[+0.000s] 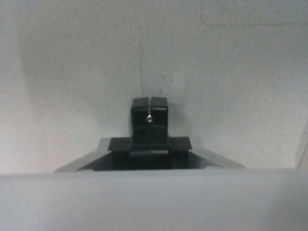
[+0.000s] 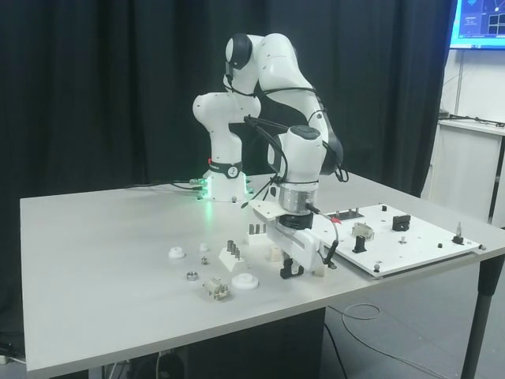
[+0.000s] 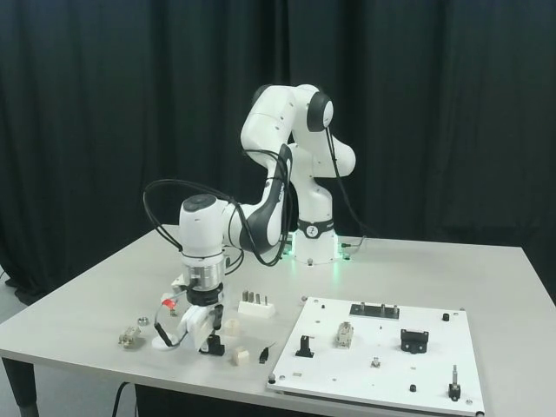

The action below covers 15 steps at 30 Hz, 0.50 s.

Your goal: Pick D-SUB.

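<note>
The D-SUB connector point(image 2: 215, 289) lies flat on the grey bench point(image 2: 102, 245) in the lower centre-left of the first room view, close to the bench's near edge; in the second room view it sits at the lower left point(image 3: 130, 337), near the front corner. Just beside it in the first room view lie a small nut point(image 2: 190, 275) and a white round part point(image 2: 245, 282), with a white block holding upright pins point(image 2: 233, 257) a little behind and another white round part point(image 2: 175, 253) farther left. The end effector point(image 2: 289, 271) hangs low over the bench right of this cluster, apart from the D-SUB connector and not touching it; in the second room view the end effector point(image 3: 208, 343) stands to the right of the connector with a white round part between them. In the wrist view the two black fingertips point(image 1: 149, 117) are pressed together with only a thin seam between them, holding nothing, above bare speckled bench surface point(image 1: 72, 72). A white board point(image 2: 418, 237) carrying small black fixtures lies on the right part of the bench. The white arm's base point(image 2: 223, 183) glows green at the back of the bench, and black curtains point(image 2: 95, 79) close the room behind.
</note>
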Motion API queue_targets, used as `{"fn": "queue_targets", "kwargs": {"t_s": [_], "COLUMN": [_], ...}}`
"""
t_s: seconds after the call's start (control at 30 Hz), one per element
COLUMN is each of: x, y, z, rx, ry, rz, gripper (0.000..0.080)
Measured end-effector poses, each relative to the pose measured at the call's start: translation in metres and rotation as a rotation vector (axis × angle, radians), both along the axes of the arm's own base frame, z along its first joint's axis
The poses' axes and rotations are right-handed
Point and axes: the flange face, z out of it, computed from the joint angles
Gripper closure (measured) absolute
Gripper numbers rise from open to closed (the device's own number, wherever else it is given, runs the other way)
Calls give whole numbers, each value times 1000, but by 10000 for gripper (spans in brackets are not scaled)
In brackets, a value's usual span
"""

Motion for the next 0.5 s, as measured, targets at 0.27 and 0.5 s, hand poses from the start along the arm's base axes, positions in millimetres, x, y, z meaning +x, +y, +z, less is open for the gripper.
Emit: {"fn": "queue_targets", "kwargs": {"t_s": [0.27, 0.5], "x": [4, 6], "y": [-1, -6], "z": [6, 19], "rx": [-5, -10], "ry": [-20, -36], "rz": [5, 6], "gripper": [648, 648]}}
